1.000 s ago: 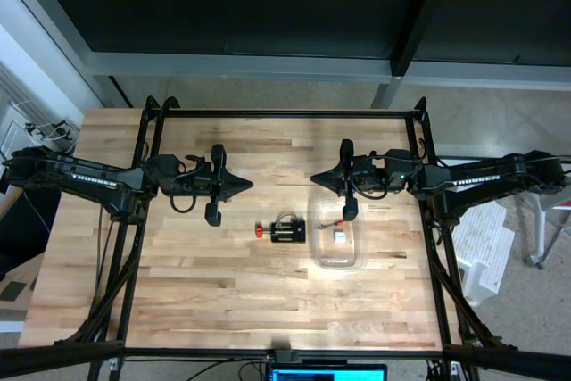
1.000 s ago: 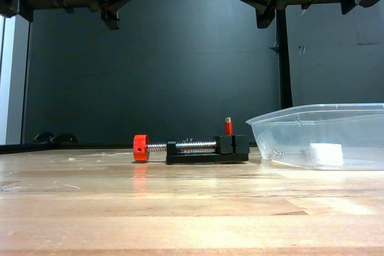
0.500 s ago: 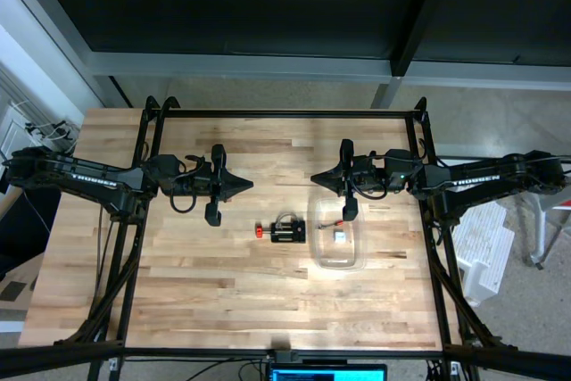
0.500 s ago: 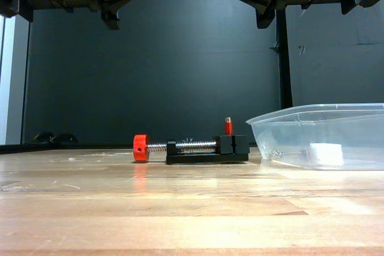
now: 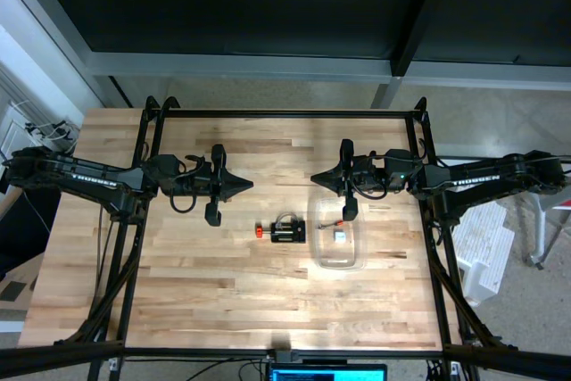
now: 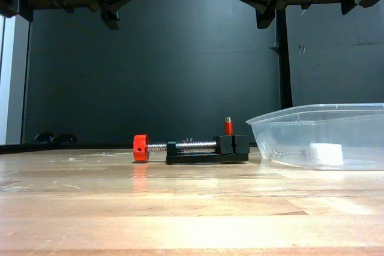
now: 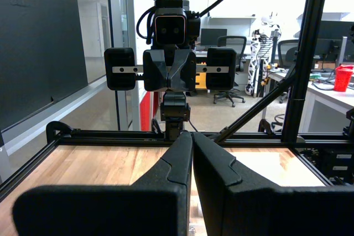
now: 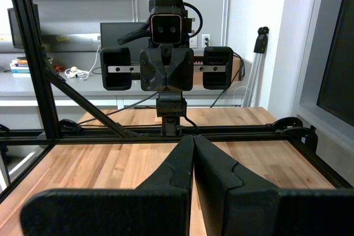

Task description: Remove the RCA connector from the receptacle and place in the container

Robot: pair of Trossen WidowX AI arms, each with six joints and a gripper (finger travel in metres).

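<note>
The receptacle (image 5: 285, 231), a black block with a round red cap (image 6: 140, 147) and a silvery loop, sits mid-table. A short red peg (image 6: 228, 126) stands up from it. Just right of it is the clear container (image 5: 359, 252). Inside lie a slim dark piece with a reddish end, the RCA connector (image 5: 334, 221), and a small white cube (image 5: 340, 236). My left gripper (image 5: 248, 185) hovers high, back-left of the block, shut on nothing. My right gripper (image 5: 314, 178) hovers high behind the container, also shut and holding nothing. The two point at each other.
A black metal frame (image 5: 285, 114) runs along the table's back and sides. Bare wood stretches in front of the block and container to the near edge. Each wrist view shows the opposite arm (image 7: 171, 70) facing it across the table.
</note>
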